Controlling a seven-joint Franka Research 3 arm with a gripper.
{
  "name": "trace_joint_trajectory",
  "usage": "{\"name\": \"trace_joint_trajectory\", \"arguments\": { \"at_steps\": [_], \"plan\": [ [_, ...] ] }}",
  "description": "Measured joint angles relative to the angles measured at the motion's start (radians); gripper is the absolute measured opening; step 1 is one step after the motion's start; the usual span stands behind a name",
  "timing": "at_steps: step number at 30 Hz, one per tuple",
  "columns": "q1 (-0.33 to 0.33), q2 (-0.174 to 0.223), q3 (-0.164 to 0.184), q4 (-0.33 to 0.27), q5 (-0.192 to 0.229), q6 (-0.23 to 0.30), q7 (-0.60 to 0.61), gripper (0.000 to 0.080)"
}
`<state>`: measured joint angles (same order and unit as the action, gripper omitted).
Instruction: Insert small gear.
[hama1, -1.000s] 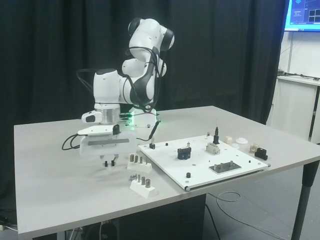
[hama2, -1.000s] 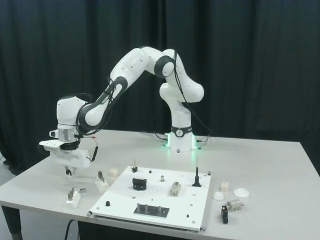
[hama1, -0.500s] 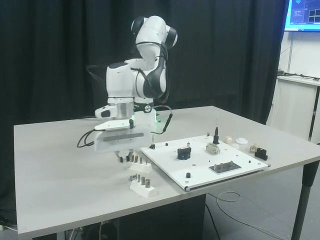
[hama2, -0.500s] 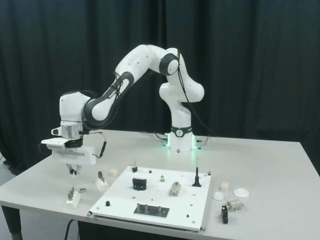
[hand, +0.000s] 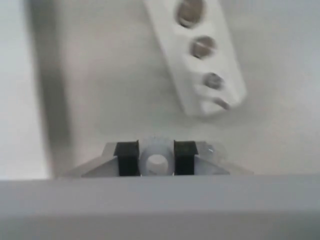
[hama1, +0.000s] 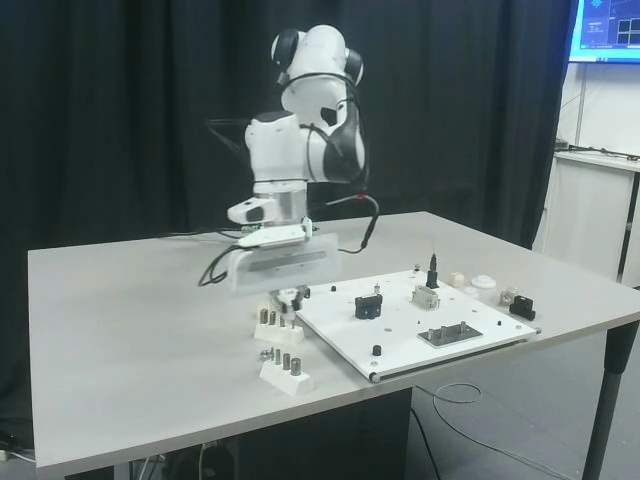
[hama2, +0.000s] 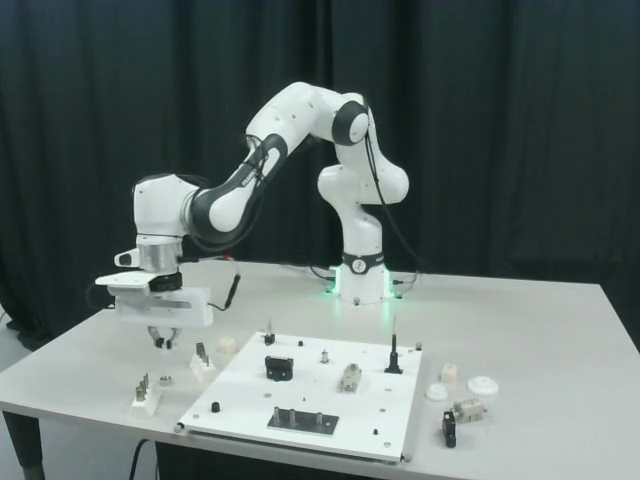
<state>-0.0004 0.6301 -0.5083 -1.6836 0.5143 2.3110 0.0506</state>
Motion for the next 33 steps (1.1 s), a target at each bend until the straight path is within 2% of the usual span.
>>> {"name": "trace_joint_trajectory", "arguments": {
  "at_steps": [19,33],
  "plan": [
    [0.14,-0.018,0.0,0.0,-0.042,-0.008,0.0,0.0143],
    [0.228,-0.02,0.003,0.003,-0.044,-0.011,0.003,0.0143]
  ]
}}
